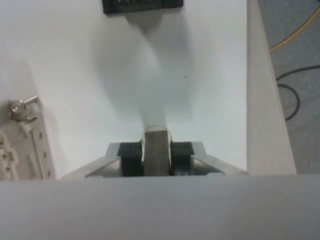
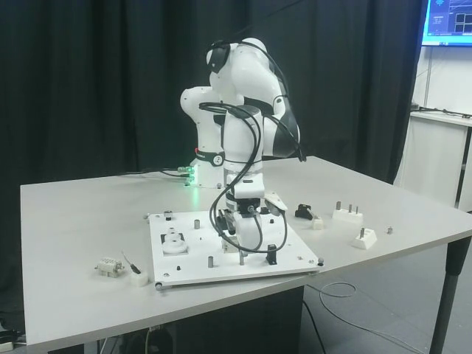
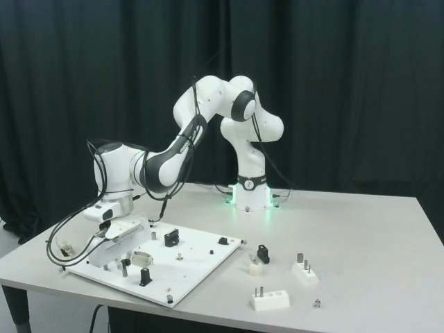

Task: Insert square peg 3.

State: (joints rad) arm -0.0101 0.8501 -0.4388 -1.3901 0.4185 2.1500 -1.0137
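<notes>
My gripper is shut on a grey square peg, which stands upright between the two fingers. In the first room view the gripper hangs low over the front middle of the white board, and the peg points down at the board's surface. The second room view shows the gripper over the board's near left part, with the peg below it. Whether the peg's tip touches the board or sits in a hole is hidden.
A black bracket stands on the board beside the gripper, another black part lies ahead in the wrist view. A white round part and small posts sit on the board. White peg holders stand off the board. The table edge is close.
</notes>
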